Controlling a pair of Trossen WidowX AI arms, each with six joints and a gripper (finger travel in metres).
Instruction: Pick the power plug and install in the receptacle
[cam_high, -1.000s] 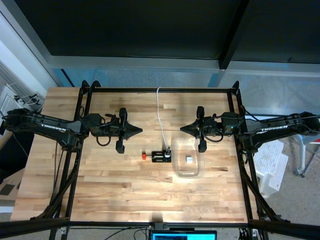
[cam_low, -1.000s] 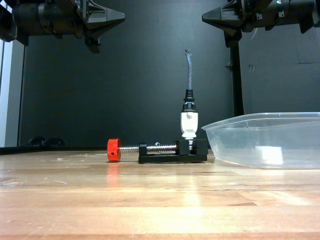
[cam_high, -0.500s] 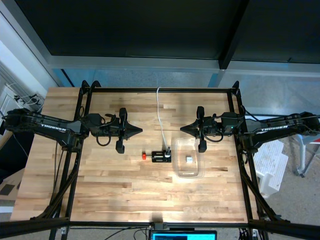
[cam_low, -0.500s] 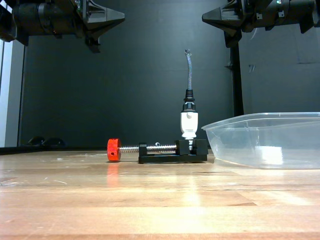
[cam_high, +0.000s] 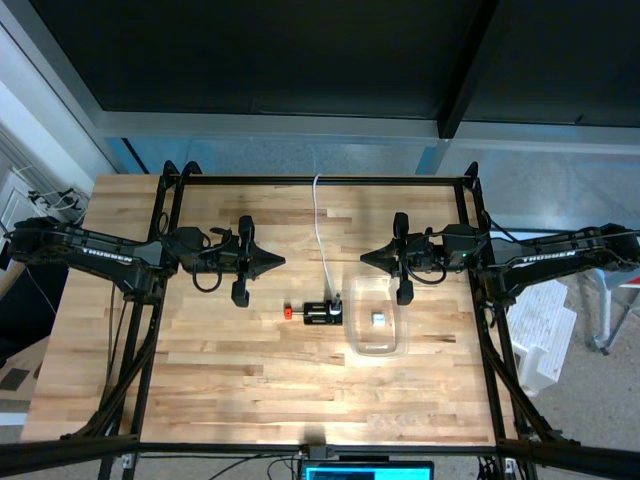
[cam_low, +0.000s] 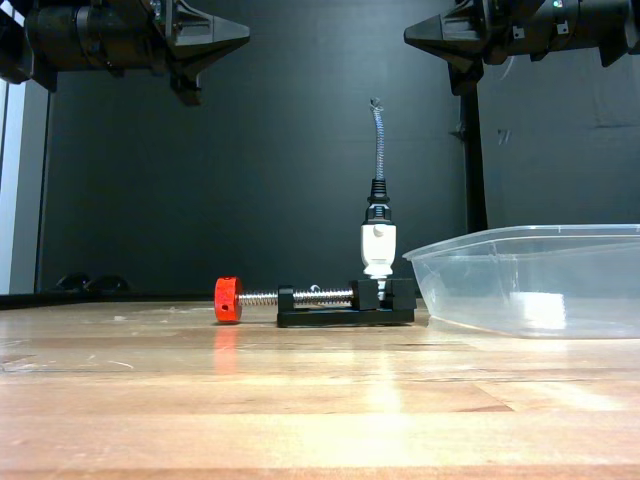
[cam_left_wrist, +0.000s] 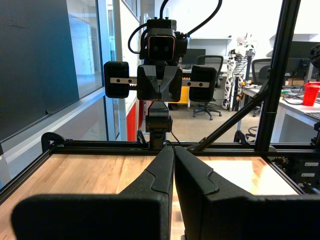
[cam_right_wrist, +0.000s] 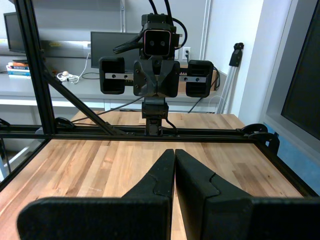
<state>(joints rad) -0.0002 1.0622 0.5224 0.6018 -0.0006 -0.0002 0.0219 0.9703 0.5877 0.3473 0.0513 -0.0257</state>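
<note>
Receptacle (cam_high: 322, 313) sits below and between left gripper (cam_high: 281, 261) and right gripper (cam_high: 364, 258), fingers pressed together, empty

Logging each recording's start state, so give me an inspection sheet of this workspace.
Surface: wooden table, pale planks.
Job's things: receptacle stands mid-table, its red knob pointing toward the left arm's side; power plug not made out.
Clutter: clear tray beside the receptacle, holding a whitish-grey square piece.
Grippers: left gripper and right gripper both shut, empty, high above the table, facing each other.
Cables: white cable runs from the receptacle to the far edge.
Surroundings: black frame around the table.
</note>
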